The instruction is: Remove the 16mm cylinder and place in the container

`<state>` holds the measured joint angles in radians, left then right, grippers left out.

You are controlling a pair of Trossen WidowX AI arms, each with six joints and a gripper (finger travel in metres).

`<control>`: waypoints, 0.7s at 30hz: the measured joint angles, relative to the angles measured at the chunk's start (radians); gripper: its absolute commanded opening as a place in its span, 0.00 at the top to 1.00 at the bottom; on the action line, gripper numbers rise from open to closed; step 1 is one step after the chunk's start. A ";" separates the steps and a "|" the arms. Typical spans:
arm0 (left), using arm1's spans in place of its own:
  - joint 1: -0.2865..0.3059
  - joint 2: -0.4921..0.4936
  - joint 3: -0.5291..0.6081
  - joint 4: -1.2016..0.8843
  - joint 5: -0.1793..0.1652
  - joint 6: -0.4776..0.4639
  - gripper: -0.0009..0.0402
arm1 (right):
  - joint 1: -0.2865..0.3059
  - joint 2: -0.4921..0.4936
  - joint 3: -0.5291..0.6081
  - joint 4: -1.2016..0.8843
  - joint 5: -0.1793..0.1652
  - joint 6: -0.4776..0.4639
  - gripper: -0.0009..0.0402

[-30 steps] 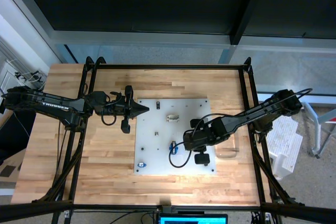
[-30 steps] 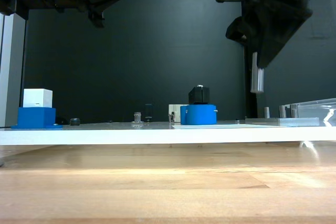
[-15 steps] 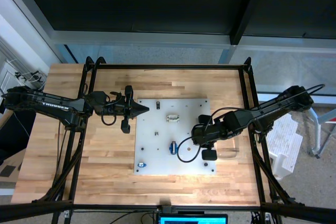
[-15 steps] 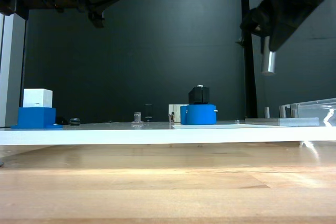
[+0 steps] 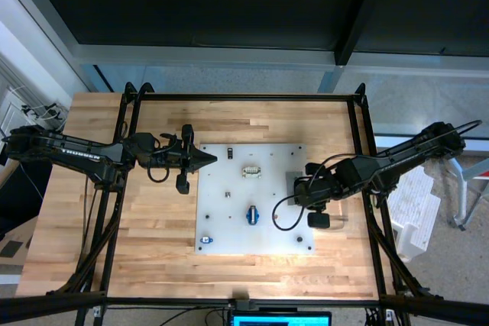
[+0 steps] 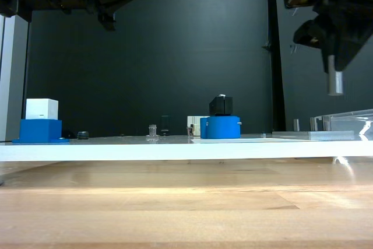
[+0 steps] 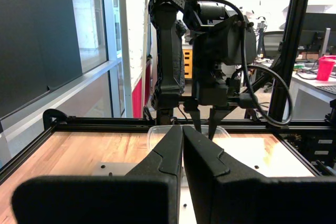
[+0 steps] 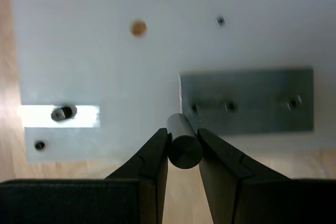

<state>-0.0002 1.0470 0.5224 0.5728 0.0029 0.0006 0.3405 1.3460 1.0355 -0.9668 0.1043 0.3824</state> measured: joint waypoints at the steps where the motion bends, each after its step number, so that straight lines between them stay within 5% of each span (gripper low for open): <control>1: 0.000 0.000 0.000 0.000 0.000 0.000 0.98 | 0.000 -0.004 0.000 -0.016 0.000 0.002 0.97; 9: 0.000 0.000 0.000 0.000 0.000 0.000 0.98 | 0.000 -0.049 -0.024 -0.068 0.000 0.004 0.97; 21: 0.000 0.000 0.000 0.000 0.000 0.000 0.98 | 0.000 -0.187 -0.217 -0.071 0.000 0.087 0.98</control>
